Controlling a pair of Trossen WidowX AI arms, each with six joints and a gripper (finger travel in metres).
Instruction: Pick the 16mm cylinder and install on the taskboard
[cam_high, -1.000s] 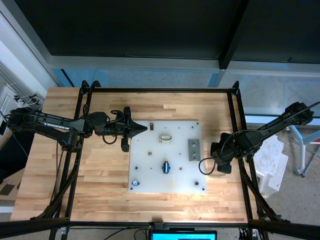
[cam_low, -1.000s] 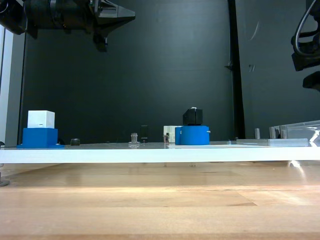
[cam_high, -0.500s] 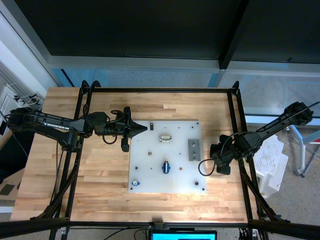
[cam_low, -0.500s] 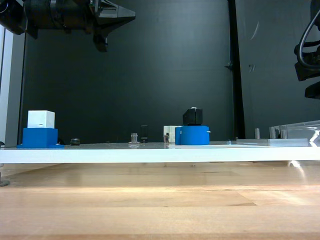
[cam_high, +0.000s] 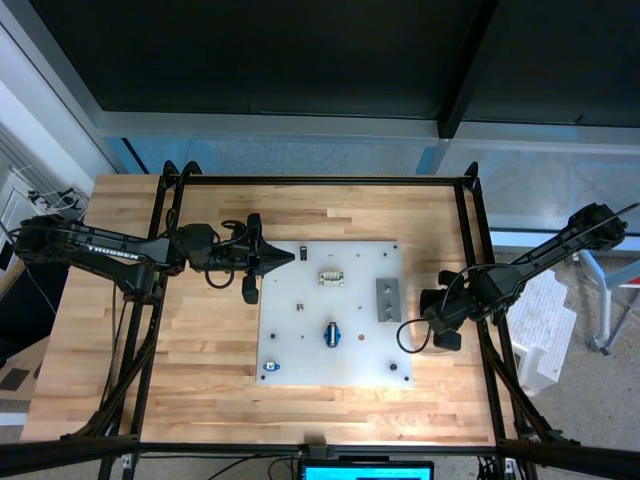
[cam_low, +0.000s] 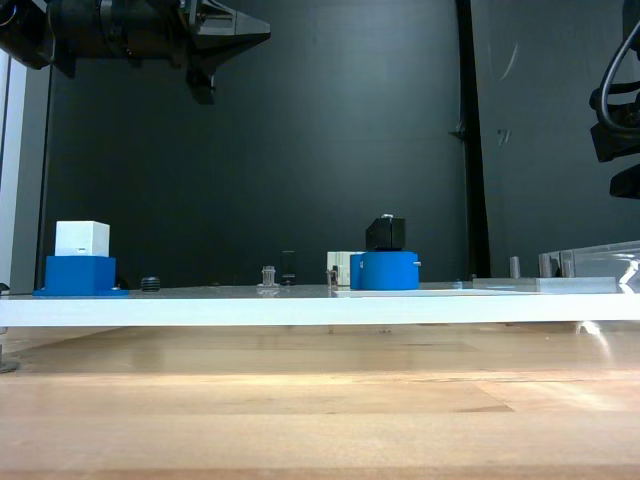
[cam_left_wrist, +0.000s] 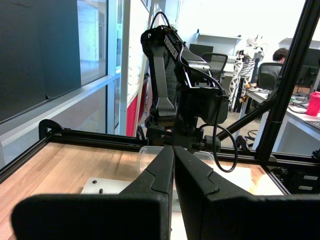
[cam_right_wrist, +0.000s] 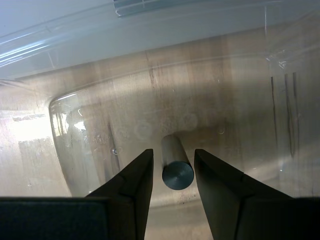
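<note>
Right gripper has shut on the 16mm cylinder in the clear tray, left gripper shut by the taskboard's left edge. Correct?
Not shut: the right wrist view shows the right gripper open, gaps either side of the 16mm cylinder in the clear tray. The left gripper is shut by the left edge of the taskboard.

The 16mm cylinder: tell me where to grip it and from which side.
The 16mm cylinder lies on its side in the clear tray, between the open right gripper fingers: grip its curved sides from above. The left gripper hangs shut over the taskboard edge.

"trossen" printed on the left arm (cam_high: 105, 252) and right arm (cam_left_wrist: 170, 47).
</note>
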